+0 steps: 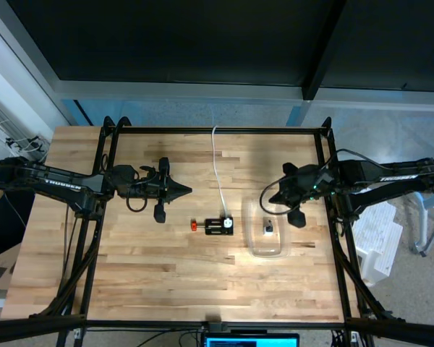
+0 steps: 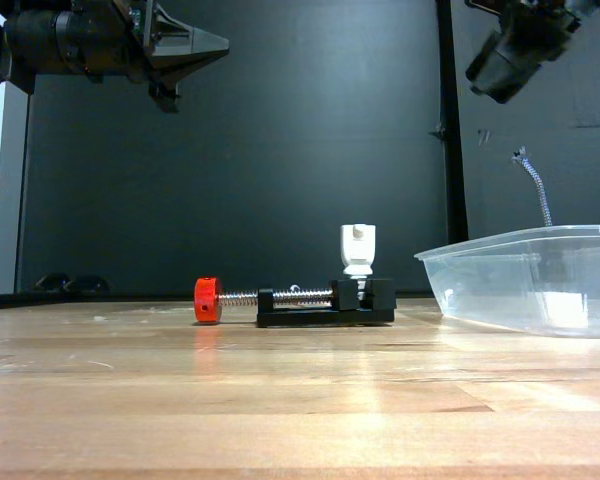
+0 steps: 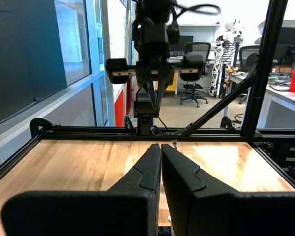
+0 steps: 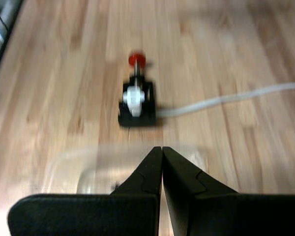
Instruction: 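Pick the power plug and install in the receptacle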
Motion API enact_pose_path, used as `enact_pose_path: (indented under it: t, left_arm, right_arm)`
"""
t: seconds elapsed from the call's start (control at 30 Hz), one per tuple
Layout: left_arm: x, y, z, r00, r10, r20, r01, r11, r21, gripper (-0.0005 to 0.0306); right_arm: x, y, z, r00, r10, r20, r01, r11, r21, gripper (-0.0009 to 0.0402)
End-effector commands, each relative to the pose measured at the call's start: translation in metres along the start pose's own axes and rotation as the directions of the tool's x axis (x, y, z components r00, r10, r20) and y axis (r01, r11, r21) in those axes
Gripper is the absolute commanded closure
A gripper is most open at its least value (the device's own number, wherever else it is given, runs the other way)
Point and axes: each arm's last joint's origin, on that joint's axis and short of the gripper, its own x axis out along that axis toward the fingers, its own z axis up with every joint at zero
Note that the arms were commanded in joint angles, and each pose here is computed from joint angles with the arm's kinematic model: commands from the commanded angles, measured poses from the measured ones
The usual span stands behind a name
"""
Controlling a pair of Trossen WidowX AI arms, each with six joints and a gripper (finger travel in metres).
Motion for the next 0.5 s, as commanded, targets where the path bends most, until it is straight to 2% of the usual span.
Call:
enact_pose_path:
  t: [0.03, 0.13, 0.33, 0.5]
  left_arm:
    - [0.000, 0.000, 0.000, 1.000, 0.000, 0.000, 0.000, 1.000, 0.000, 0.0300]
    - [0.000, 0.000, 0.000, 1.000, 0.000, 0.000, 0.000, 1.000, 0.000, 0.0300]
    - [0.000, 0.000, 0.000, 1.000, 0.000, 0.000, 0.000, 1.000, 0.000, 0.0300]
    - [0.000, 0.000, 0.000, 1.000, 0.000, 0.000, 0.000, 1.000, 0.000, 0.0300]
  right_arm:
    - [0.003, 0.010, -0.004, 0.998, -0.010, -0.063, 0.010, 1.000, 0.002, 0.0393]
    - [0.009, 0.018, -0.009, 0.991, -0.024, -0.129, 0.024, 1.000, 0.005, 0.0393]
    - [0.023, 0.029, -0.015, 0.973, -0.022, -0.229, 0.020, 1.000, -0.009, 0.0391]
    - [0.036, 0.031, -0.019, 0.947, -0.038, -0.320, 0.039, 0.999, -0.002, 0.0352]
